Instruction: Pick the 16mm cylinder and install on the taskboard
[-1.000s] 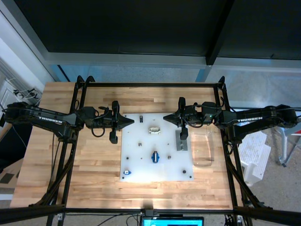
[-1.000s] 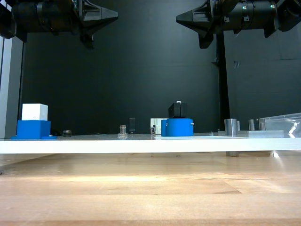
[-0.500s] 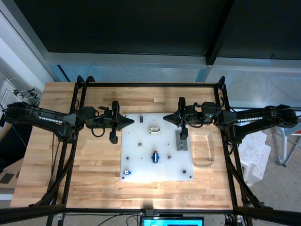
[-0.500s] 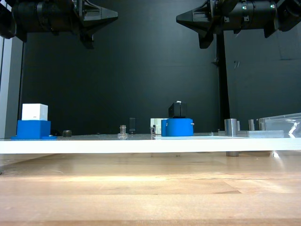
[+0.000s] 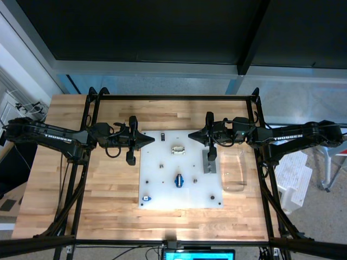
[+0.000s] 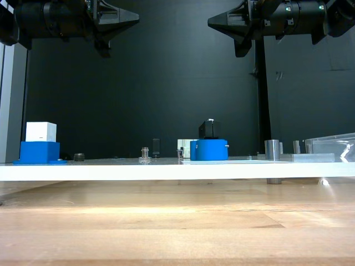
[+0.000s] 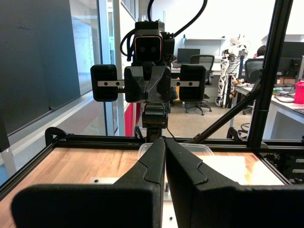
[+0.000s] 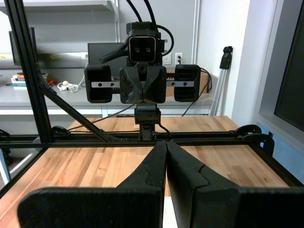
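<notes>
The white taskboard (image 5: 162,184) lies in the middle of the table, seen edge-on in the low view (image 6: 111,170). The 16mm cylinder (image 5: 194,181) stands upright on it just right of the blue fitting (image 5: 178,180); in the low view the cylinder (image 6: 272,149) rises from the plate beside the fitting (image 6: 209,149). My left gripper (image 5: 153,139) hovers high over the board's far left corner, shut and empty (image 7: 165,141). My right gripper (image 5: 190,134) faces it from the far right, also shut and empty (image 8: 166,142). Both hang well above the cylinder.
A grey rectangular block (image 5: 209,161) sits on the board's right side. A clear plastic tray (image 5: 233,170) lies on the table right of the board. A blue base with a white cube (image 5: 145,199) stands at the board's near left corner. A black frame rings the table.
</notes>
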